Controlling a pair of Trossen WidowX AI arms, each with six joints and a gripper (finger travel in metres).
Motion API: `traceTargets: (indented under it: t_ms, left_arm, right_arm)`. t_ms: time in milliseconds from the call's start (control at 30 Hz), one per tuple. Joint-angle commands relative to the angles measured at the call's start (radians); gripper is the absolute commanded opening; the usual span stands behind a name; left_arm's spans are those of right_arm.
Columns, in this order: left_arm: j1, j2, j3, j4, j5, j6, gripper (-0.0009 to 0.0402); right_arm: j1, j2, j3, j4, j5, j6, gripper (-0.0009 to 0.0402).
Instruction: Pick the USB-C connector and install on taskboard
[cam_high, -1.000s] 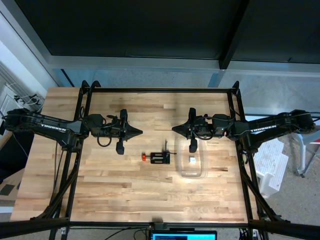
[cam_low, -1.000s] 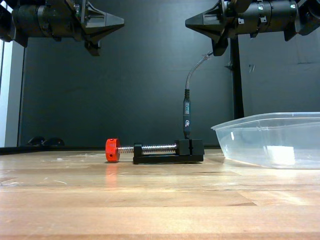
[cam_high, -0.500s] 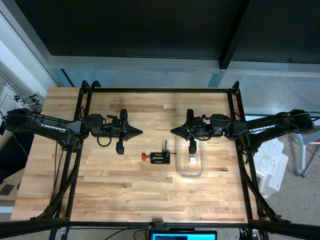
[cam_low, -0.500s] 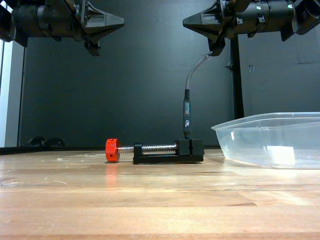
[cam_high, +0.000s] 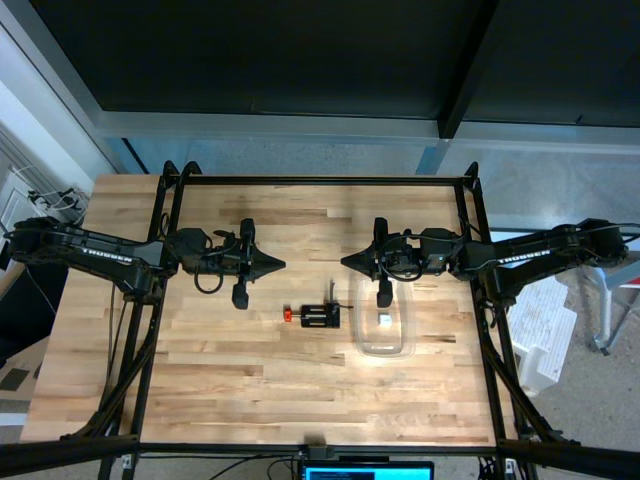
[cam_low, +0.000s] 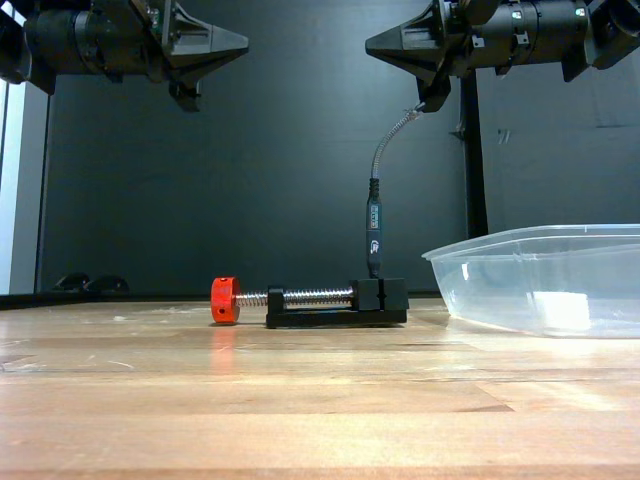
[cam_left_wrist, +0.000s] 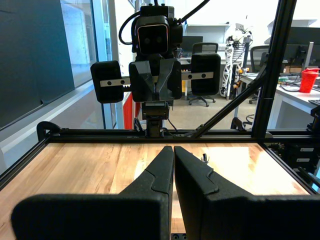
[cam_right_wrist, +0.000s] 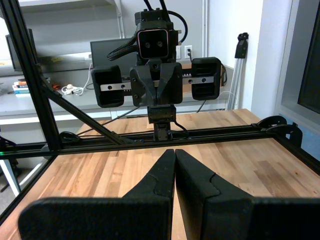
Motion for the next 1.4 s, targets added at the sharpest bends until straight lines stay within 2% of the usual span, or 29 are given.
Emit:
traceTargets:
  t_ms: [33, 1400]
  left_arm:
    - [0.0, 0.0, 0.0, 0.0, 0.0, 0.0, 0.0]
    - [0.0, 0.0, 0.0, 0.0, 0.0, 0.0, 0.0]
  right_arm:
    - [0.0, 0.0, 0.0, 0.0, 0.008, 0.0, 0.0]
    - [-0.001, 0.0, 0.0, -0.007, 0.012, -0.027, 0.0]
